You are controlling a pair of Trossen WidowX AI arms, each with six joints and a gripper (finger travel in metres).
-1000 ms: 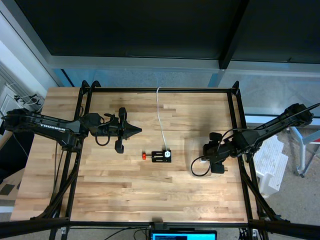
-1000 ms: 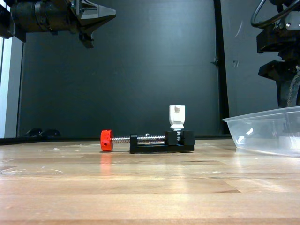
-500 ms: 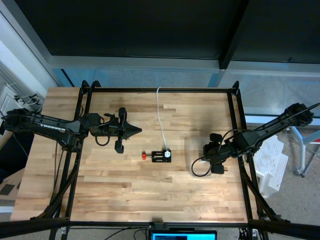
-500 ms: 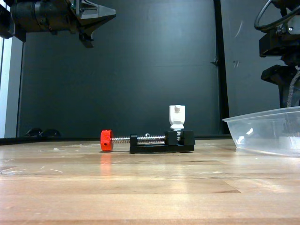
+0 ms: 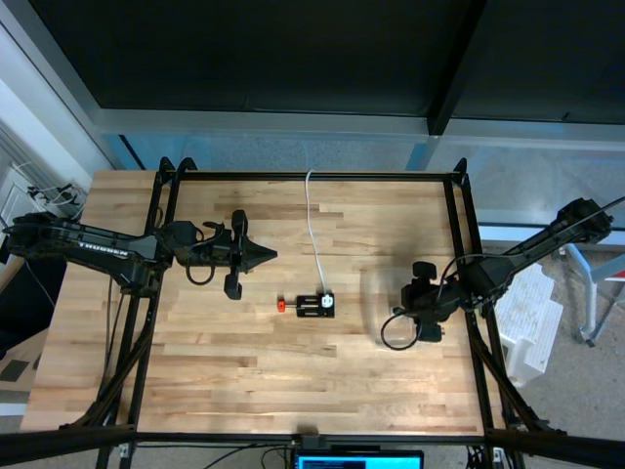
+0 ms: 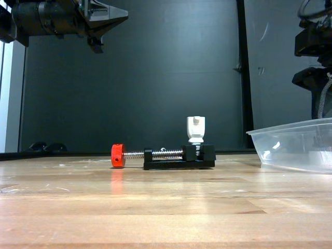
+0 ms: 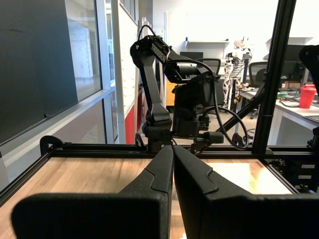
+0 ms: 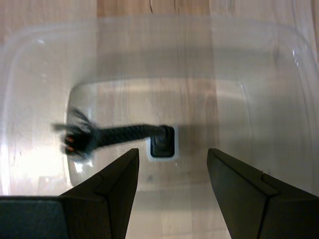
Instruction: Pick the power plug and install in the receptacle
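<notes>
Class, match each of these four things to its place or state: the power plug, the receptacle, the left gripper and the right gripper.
1 power plug
2 receptacle
3 left gripper
4 right gripper

A open, over the clear tray
B held in the black vise
C shut, raised over the table's left side
D lying in the clear tray

Pairs: 1-D, 2-B, 3-C, 4-A

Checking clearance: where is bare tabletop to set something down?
Bare wood: the near strip between the vise and the table edge, and the far patch right of the cable. Crowded centre: vise, receptacle. Left gripper hovers shut left of them; right gripper, open, over the power plug in the tray.
</notes>
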